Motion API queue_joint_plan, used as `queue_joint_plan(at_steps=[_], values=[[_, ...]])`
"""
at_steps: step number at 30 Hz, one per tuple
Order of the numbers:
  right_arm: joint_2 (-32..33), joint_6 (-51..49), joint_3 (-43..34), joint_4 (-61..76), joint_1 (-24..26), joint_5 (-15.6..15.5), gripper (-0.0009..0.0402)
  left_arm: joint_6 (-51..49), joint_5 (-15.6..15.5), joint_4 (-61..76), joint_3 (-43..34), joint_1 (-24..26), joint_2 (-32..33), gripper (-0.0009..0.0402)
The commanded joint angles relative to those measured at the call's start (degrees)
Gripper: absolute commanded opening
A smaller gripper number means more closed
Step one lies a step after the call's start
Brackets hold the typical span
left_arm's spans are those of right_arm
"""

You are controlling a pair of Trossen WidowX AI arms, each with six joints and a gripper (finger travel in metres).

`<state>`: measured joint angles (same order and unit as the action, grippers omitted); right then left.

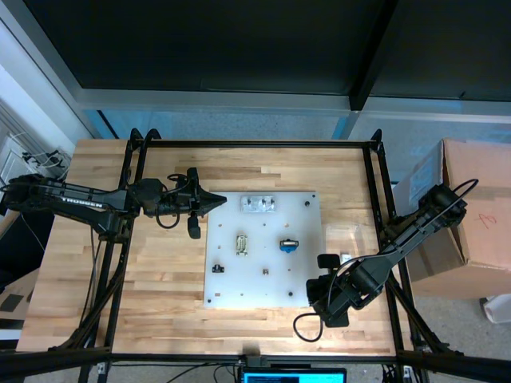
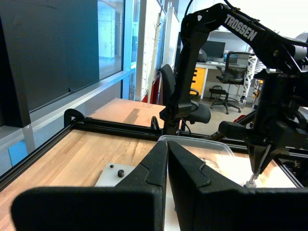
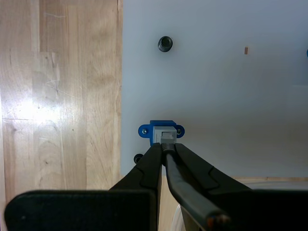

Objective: Pick the RJ45 connector and install on the taskboard

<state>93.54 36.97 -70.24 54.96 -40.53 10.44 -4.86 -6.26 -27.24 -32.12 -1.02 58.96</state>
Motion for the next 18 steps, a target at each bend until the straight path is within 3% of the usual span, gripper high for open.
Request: queue_joint_plan(at_steps=[1,11,18], values=[[0.00,-0.15,-0.02,0.00,0.00,-0.02,0.0045,0.00,0.02,0.00,-0.02,0.00,0.00,0.0000],[0.00,0.48,-0.92,0.09,0.00,0.02,0.0200,0.00,0.02,-0.02,-0.02,0.00,0.00,0.0000],[0.07,2.80,-1.46,-0.02,0.04,0.04,0.0236,0.00,0.02,0.00,-0.02,-0.02,0.00,0.0000]])
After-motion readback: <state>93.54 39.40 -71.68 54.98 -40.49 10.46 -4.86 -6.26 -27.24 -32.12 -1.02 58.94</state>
